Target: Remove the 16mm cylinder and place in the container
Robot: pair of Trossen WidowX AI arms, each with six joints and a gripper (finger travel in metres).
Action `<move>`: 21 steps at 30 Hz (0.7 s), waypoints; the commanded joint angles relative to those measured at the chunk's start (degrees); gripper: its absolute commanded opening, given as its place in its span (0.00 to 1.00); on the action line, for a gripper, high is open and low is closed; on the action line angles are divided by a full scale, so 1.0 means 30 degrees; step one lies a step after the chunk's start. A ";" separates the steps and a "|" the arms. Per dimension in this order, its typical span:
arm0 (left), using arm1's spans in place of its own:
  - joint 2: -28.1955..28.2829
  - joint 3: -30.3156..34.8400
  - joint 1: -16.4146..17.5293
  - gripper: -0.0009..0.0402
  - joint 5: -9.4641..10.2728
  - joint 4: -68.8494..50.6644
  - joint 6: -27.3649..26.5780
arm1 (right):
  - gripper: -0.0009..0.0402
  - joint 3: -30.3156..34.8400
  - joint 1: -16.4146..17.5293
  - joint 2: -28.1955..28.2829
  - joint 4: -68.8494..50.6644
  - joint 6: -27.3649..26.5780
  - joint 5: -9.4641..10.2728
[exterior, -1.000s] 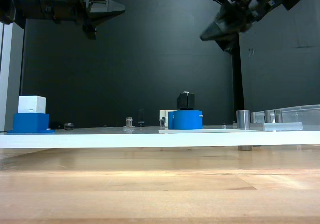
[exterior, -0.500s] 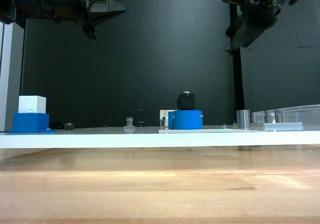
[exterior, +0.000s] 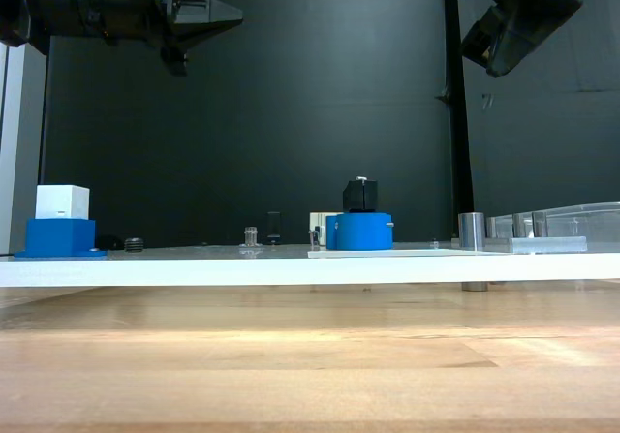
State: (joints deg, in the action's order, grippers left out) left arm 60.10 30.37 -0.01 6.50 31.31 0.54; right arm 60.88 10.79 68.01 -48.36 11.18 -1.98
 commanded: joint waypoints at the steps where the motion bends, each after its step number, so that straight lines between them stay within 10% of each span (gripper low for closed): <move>1: 0.0000 0.0000 0.0000 0.02 -0.0007 0.0007 0.0000 | 0.02 0.0306 0.0087 0.0474 -0.0474 0.0117 -0.0044; 21: 0.0007 0.0000 0.0000 0.02 0.0000 0.0015 0.0000 | 0.03 0.2871 0.1304 0.5486 -0.1705 0.0284 -0.0022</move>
State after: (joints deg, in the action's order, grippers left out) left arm 60.10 30.37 -0.01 6.50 31.33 0.54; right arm 69.36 14.44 83.68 -53.52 12.01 -1.98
